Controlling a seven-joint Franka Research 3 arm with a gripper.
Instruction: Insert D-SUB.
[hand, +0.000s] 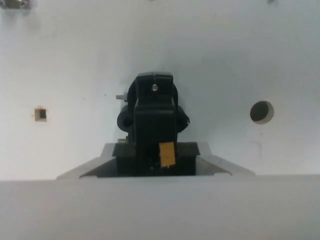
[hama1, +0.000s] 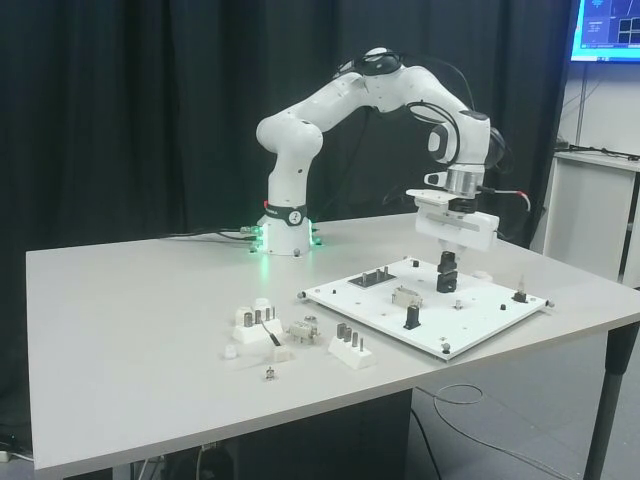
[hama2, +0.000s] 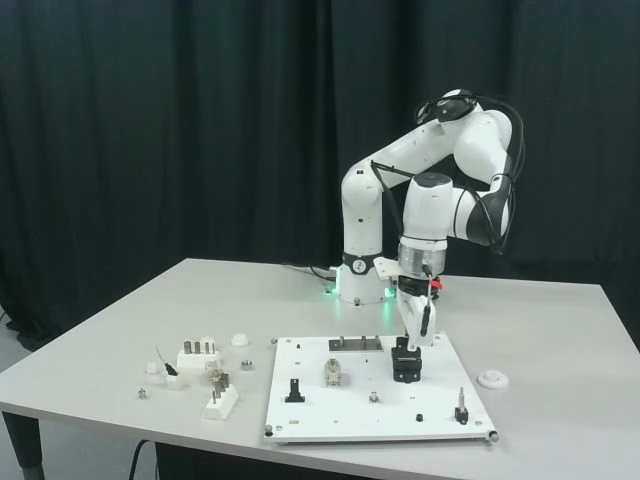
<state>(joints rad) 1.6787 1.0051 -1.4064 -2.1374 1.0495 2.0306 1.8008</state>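
I see the gripper (hama1: 446, 252) standing over the white board (hama1: 480, 318) and pointing straight down, and its fingers are pressed onto the black D-SUB connector (hand: 152, 117), which hangs between them just above the board surface; from the room views I cannot tell if the connector already touches the board. In the second room view the connector (hama2: 406, 362) is over the middle part of the board, closer to the far edge than to the near one. On the same board I see a small metal part (hama2: 334, 372) near the centre, a black bracket (hama2: 294, 390) toward the near left side, and a thin upright pin (hama2: 460, 408) near the near right corner. Left of the board, on the grey table (hama2: 120, 340), several white holders (hama2: 198, 357) stand in a small group
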